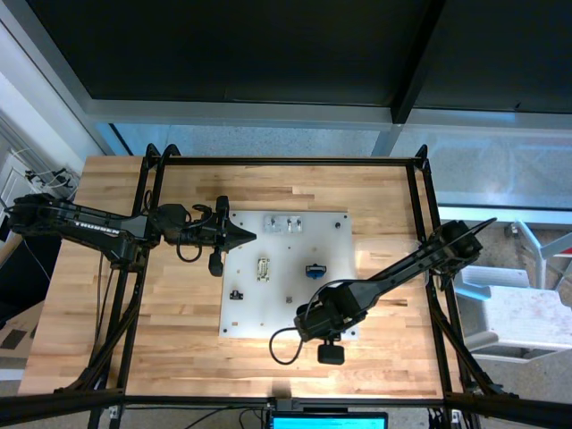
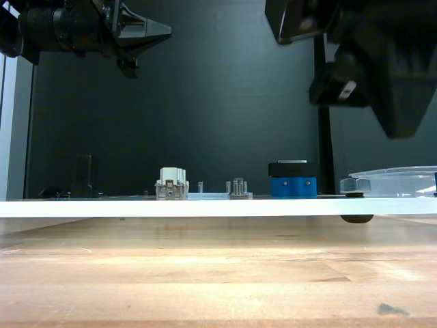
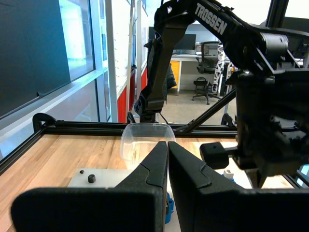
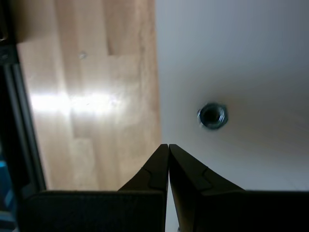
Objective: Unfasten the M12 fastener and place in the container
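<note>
The M12 fastener [image 4: 212, 116] is a small silver hex nut with a dark centre, standing on the white board [image 4: 251, 58]. In the low view the nut [image 2: 355, 184] sits on its stud, a dark base showing under it, in front of the container [image 2: 399, 179], a clear tray. My right gripper [image 4: 168, 145] hangs above the board beside the nut, shut with nothing between its fingers. In the high view the right arm [image 1: 326, 315] covers the nut. My left gripper [image 3: 167, 143] is shut and empty, held high at the board's far left edge [image 1: 250, 237]. The left wrist view shows the container [image 3: 145, 140] across the board.
A blue connector block [image 2: 293, 186] and small grey fittings [image 2: 171, 185] stand mid-board. Black frame rails [image 1: 286, 162] border the wooden table. The right arm's wrist [image 2: 369, 61] looms close over the near right corner.
</note>
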`<state>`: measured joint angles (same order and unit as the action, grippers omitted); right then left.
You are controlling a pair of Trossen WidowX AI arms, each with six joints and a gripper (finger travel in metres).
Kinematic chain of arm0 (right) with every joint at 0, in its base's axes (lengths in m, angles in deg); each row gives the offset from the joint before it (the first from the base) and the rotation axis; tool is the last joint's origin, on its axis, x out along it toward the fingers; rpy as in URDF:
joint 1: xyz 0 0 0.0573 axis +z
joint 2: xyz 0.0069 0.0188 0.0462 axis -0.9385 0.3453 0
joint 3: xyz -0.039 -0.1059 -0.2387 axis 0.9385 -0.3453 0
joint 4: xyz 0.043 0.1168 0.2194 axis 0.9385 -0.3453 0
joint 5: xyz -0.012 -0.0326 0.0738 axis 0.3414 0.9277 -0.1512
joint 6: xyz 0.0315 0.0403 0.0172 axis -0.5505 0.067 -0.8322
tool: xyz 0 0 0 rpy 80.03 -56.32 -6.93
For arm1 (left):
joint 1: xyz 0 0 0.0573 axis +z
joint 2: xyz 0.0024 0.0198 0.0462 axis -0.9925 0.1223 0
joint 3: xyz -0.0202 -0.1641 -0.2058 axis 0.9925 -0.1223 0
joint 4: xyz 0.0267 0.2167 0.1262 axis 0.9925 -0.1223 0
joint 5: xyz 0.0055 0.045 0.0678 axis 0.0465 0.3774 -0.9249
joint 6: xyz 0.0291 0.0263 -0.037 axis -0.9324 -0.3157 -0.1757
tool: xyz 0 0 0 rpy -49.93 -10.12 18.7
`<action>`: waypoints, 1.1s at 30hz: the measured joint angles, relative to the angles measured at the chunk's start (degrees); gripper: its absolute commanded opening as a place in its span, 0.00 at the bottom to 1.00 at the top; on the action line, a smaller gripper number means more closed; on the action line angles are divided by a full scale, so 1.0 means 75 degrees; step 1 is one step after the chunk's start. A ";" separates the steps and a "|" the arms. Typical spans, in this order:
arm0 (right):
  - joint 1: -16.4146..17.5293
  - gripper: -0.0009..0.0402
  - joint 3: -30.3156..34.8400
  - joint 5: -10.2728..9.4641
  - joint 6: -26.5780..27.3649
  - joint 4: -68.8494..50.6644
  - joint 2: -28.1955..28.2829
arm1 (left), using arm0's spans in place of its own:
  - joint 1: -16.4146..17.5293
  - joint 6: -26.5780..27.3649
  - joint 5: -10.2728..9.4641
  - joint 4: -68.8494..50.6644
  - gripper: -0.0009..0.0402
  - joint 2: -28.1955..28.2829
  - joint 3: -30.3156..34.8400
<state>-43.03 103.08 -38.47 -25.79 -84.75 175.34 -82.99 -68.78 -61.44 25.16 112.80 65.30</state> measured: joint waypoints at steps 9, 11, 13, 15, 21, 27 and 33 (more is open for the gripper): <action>0.0038 0.02 -0.0096 0.0032 0.0061 0.0268 0.0321 | 0.0000 0.0000 0.0000 -0.0003 0.02 0.0000 0.0003; 0.0026 0.02 -0.0152 0.0111 0.0061 0.0312 0.0321 | 0.0000 -0.0003 0.0000 -0.0003 0.02 0.0000 0.0003; 0.0023 0.02 -0.0172 0.0277 0.0064 0.0315 0.0323 | 0.0000 0.0000 0.0000 -0.0003 0.02 0.0000 0.0003; 0.0032 0.02 -0.0192 0.0289 0.0067 0.0338 0.0323 | 0.0000 0.0000 0.0000 0.0000 0.02 0.0000 0.0003; 0.0020 0.02 -0.0256 0.0420 0.0070 0.0341 0.0323 | 0.0000 -0.0003 0.0000 0.0009 0.02 0.0000 0.0003; 0.0020 0.02 -0.0271 0.0539 0.0061 0.0326 0.0323 | 0.0000 0.0000 0.0000 0.0006 0.02 0.0000 0.0003; 0.0023 0.02 -0.0271 0.0597 0.0055 0.0323 0.0323 | 0.0000 -0.0003 0.0000 0.0006 0.02 0.0000 0.0003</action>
<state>-42.86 101.05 -33.99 -25.38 -82.32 177.77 -82.99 -68.80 -61.44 25.20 112.80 65.32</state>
